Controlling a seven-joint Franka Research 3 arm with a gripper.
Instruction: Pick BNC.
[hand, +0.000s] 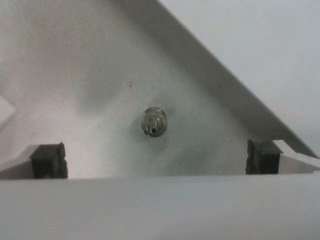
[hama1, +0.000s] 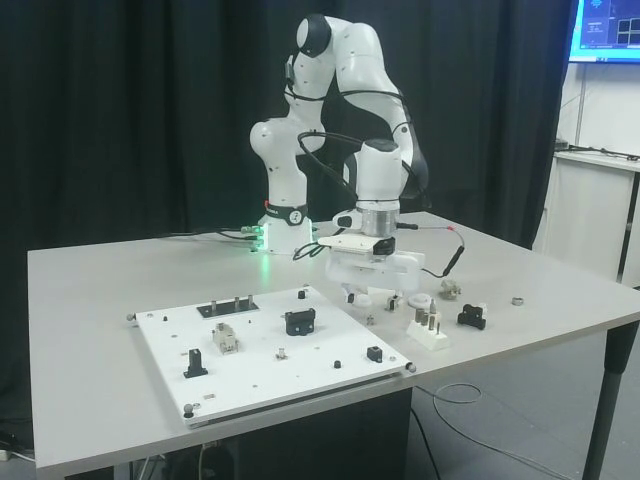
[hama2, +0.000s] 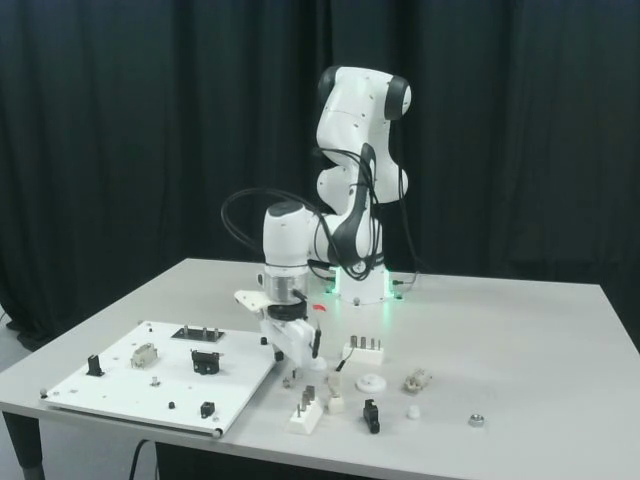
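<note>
- BNC (hand: 154, 121): small metal connector, standing on the grey desk (hama1: 90, 300), at the centre of the wrist view and seemingly seen nearly end-on, open bore facing the camera.
- Lying just beside the corner of the white board (hand: 260, 55), whose edge runs diagonally down the upper right of the wrist view; not touching it.
- In the first room view, hidden or too small to single out beneath the gripper (hama1: 370, 292), right of centre, near the board's (hama1: 260, 360) right corner.
- Fingers (hand: 49, 161) spread wide apart, black pads at the lower left and lower right of the wrist view, connector midway between them and nothing held.
- Gripper (hama2: 292, 362) hanging low over the desk in the second room view, just right of the board (hama2: 150, 385).
- Likely handling: light, rigid, hard-surfaced; round smooth metal, so prone to slipping or rolling out of a loose pinch; not fragile.
- Best hold, by judgement: across the cylindrical body, pads squarely on opposite sides, centred so it does not twist or tip on closing.
- Loose parts (hama2: 370, 383) scattered further right, well clear of the grasp.
</note>
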